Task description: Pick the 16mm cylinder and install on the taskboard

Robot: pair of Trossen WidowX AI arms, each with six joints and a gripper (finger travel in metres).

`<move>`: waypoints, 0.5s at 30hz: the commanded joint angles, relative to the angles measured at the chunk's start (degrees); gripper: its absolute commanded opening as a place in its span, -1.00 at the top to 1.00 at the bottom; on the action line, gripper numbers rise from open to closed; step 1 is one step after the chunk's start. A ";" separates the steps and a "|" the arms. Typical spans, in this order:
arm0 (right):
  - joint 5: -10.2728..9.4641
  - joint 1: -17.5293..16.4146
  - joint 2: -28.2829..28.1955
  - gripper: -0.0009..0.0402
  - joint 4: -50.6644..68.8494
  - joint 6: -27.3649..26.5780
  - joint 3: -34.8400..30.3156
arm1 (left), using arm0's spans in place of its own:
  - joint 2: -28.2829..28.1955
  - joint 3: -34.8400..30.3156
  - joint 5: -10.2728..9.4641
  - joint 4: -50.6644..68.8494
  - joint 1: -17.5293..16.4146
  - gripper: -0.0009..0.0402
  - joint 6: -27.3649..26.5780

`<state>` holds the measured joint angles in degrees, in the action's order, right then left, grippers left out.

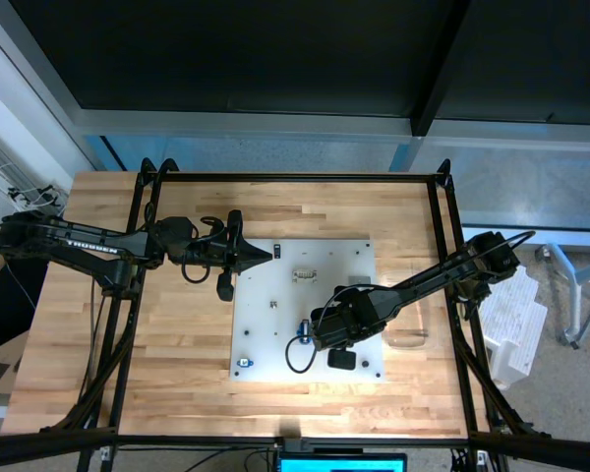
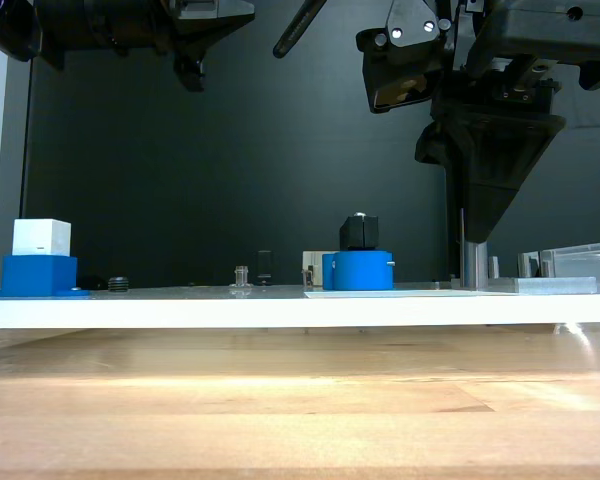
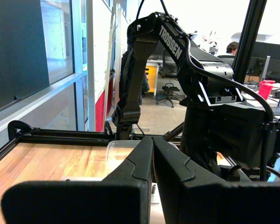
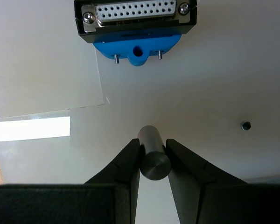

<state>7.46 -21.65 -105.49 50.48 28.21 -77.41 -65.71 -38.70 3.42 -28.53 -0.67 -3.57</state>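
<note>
Pick done: right gripper (image 4: 151, 148) jaws clenched on cylinder (image 4: 154, 161), low over board (image 4: 224, 70) nr blue connector (image 4: 136, 49). Install still to do. Left gripper (image 3: 152, 149) hangs by board's left edge, jaws pressed together, empty.

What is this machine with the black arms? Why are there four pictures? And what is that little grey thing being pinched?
This is a robot with two black arms standing on a wooden table. Each picture comes from a different camera. One looks down from above. One looks along the table top from low down. The other two cameras ride on the arms, and each looks along that arm's own pincer, which is called a gripper.

On the table lies a flat white plate, the taskboard. It has small parts fixed to it, such as a blue connector.

The right gripper hangs over the taskboard. It pinches a short grey metal peg, the 16mm cylinder, between its two fingers.

The left gripper is shut with nothing in it. It hovers near the board's far left corner.
</note>
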 commanded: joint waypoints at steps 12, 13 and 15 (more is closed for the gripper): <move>-1.46 -0.24 -0.04 0.93 0.59 1.22 0.02 | 0.00 -0.02 0.02 -0.02 0.00 0.96 0.00; -1.46 -0.24 -0.04 0.93 0.52 1.29 0.02 | 0.00 -0.02 0.02 -0.02 0.00 0.96 0.00; -1.46 -0.24 -0.04 0.93 0.35 1.40 0.02 | 0.00 -0.02 0.02 -0.02 0.00 0.96 0.00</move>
<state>6.02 -21.85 -105.62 51.11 29.56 -77.25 -65.71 -38.70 3.42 -28.53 -0.67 -3.60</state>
